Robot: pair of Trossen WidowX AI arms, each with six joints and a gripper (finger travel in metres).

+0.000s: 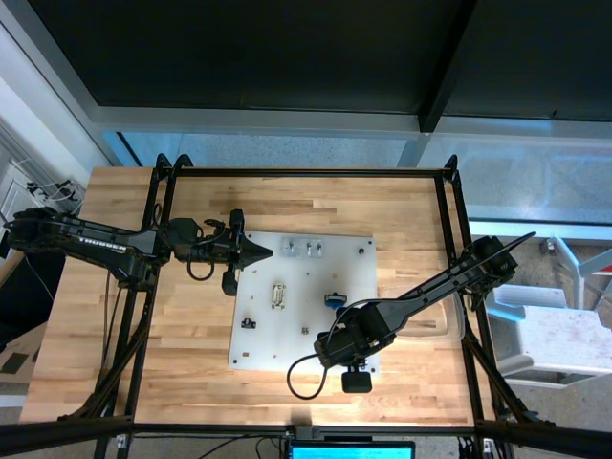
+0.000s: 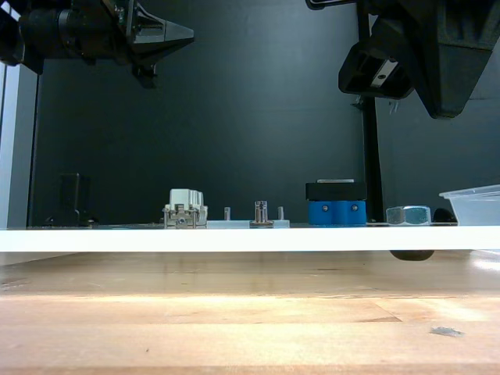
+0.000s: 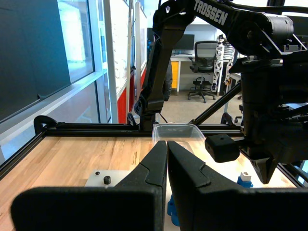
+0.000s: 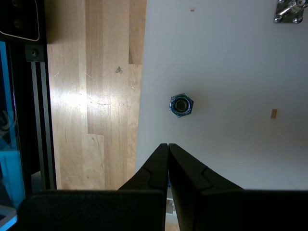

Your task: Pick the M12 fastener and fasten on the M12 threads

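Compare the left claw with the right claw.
The left claw points level over the board's far left edge; the right claw points straight down over its near right part. The nut lies below the right claw, far from the left claw. Both are shut and empty.

**M12 nut (image 2: 408, 215) low at the board's near right edge**

Small, silver and six-sided, it sits flat and level on the white board (image 4: 231, 57), just in from the near right edge. A dark core fills its bore and no ribs show beneath: it is run fully down on its stud (image 4: 181, 105).
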